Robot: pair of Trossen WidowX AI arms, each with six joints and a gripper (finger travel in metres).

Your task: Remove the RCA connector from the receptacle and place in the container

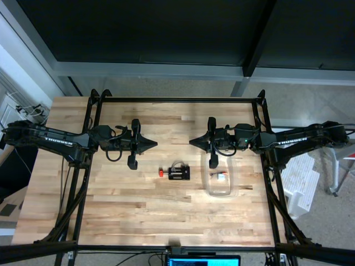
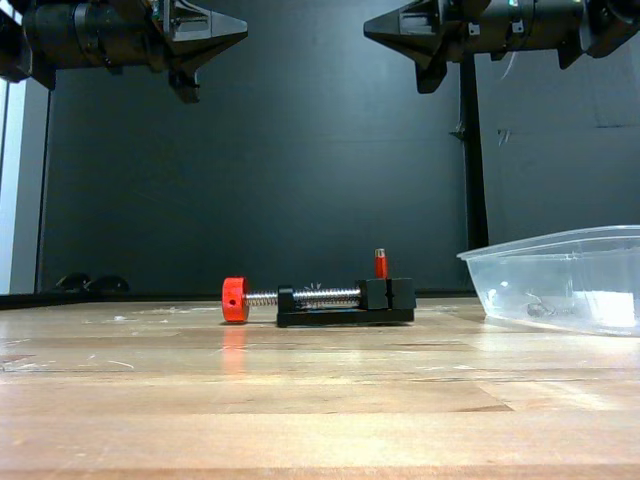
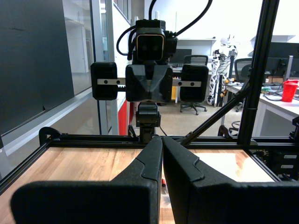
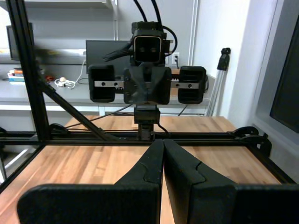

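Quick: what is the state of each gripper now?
Left gripper: closed, holding nothing, high above the table.
Right gripper: closed, holding nothing, high above the table.

left end effector (image 1: pixel 154 144): raised, closed | right end effector (image 1: pixel 192 142): raised, closed

The left gripper (image 1: pixel 154 144), hanging high with its matt black plastic fingers pressed together, is facing the right gripper (image 1: pixel 191 142), which is showing the same dull black finish and touching fingers. Below both, the table (image 1: pixel 138 205) is showing pale wood strips, smooth and faintly sheeny. Beneath the gap between the tips, the receptacle (image 2: pixel 345 298) is showing a matt black body, a bright metal thread and a glossy red-orange knob. The RCA connector (image 2: pixel 380 263) is standing smooth and reddish on top. Below the right gripper, the container (image 2: pixel 520 262) is gleaming as clear plastic.
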